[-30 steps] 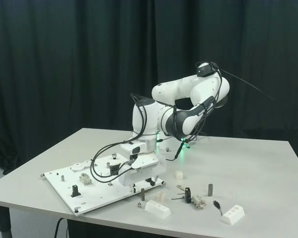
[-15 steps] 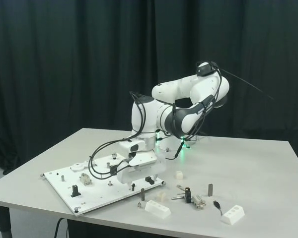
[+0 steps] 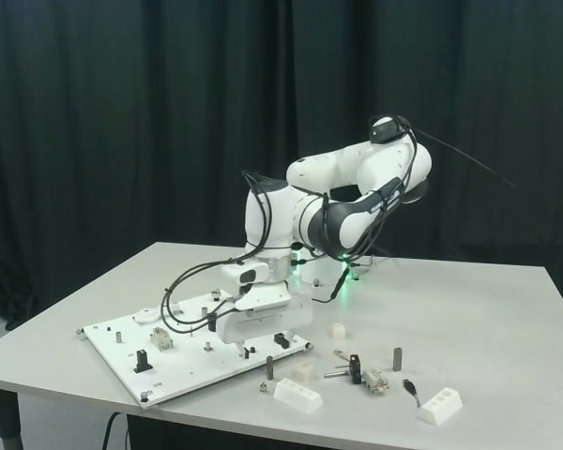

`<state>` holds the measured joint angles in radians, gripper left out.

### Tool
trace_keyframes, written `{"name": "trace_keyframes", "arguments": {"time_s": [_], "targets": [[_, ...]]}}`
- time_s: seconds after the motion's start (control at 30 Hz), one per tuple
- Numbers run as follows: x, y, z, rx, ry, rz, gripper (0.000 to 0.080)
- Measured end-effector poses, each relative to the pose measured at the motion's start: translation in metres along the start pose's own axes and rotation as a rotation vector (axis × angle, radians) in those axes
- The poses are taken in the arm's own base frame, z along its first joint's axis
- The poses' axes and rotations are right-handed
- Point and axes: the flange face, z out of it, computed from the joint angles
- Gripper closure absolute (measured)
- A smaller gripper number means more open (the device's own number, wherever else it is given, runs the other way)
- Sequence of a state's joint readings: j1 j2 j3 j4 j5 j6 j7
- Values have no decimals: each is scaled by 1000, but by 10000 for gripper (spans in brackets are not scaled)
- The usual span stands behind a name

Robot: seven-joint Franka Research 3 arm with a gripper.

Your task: Remove bolt 4.

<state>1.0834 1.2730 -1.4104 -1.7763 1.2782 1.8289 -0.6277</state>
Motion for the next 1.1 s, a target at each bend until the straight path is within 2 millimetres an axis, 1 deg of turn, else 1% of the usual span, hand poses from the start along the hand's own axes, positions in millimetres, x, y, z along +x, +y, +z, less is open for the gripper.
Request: {"name": "trace_keyframes", "arguments": {"time_s": [0.1,0.2,0.4,0.53,0.8,0.97,1.1], "targets": [[2,4,-3,-2,5,21,3],[5,12,-8,-7,15,53,3],[7,41,-23,-33,44,136,3],[7,67,-34,-60,60,192,3],[0,130,-47,-91,74,318,3],[-10,171,-50,-96,66,391,3],[-22,202,-49,-92,48,463,3]]}}
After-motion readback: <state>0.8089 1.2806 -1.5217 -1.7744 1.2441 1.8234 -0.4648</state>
